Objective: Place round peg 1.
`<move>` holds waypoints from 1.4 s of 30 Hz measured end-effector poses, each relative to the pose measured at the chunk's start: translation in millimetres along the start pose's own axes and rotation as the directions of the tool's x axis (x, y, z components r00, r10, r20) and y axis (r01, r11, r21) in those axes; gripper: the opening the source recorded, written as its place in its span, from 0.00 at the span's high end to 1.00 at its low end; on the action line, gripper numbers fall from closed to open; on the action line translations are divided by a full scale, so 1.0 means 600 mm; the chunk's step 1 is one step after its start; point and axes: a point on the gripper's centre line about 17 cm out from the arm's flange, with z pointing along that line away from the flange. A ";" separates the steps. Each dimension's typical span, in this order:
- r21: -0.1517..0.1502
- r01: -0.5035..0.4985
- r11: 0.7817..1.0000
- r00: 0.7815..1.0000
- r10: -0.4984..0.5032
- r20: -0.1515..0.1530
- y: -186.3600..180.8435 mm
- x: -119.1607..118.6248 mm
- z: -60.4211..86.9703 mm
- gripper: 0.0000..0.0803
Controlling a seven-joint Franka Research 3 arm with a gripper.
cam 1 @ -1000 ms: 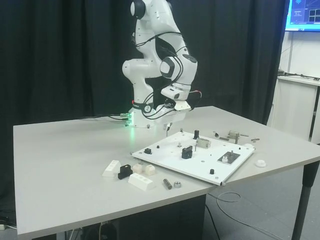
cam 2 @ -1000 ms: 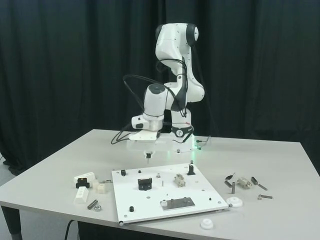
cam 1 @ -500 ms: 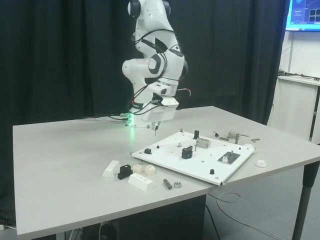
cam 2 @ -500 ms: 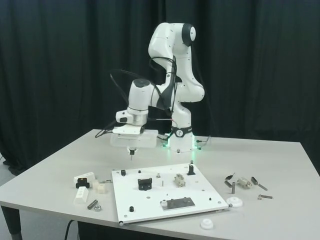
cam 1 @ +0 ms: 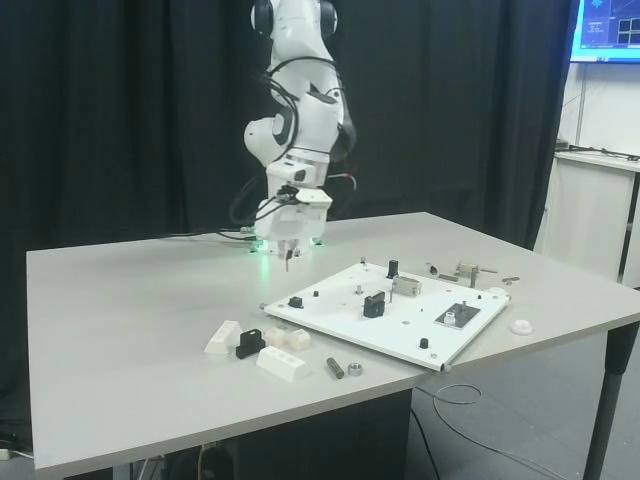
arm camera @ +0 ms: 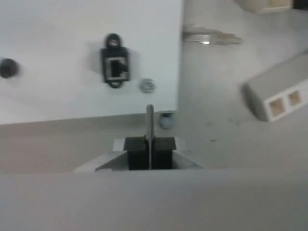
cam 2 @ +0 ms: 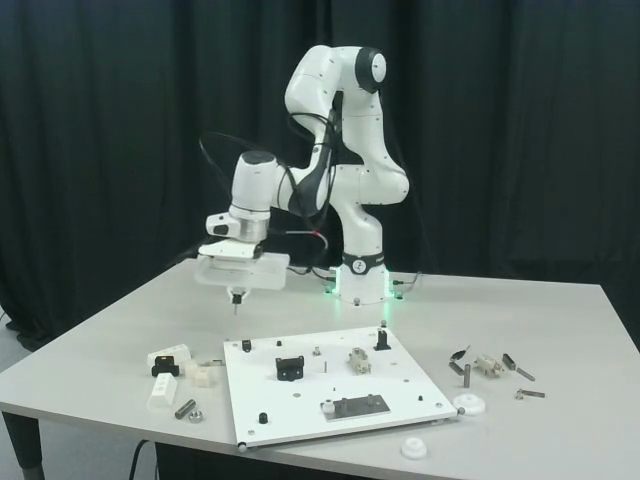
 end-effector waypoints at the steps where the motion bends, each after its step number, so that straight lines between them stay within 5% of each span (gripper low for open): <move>1: -0.005 0.002 1.000 1.000 -0.002 -0.005 0.008 -0.002 0.000 0.97; 14: -0.067 0.014 0.998 0.999 -0.016 -0.039 0.101 -0.027 0.023 0.97; 29: -0.078 0.035 0.996 0.999 -0.038 -0.033 0.138 -0.003 0.086 0.97; 42: -0.068 0.071 0.995 0.997 -0.071 0.008 0.160 0.012 0.140 0.97</move>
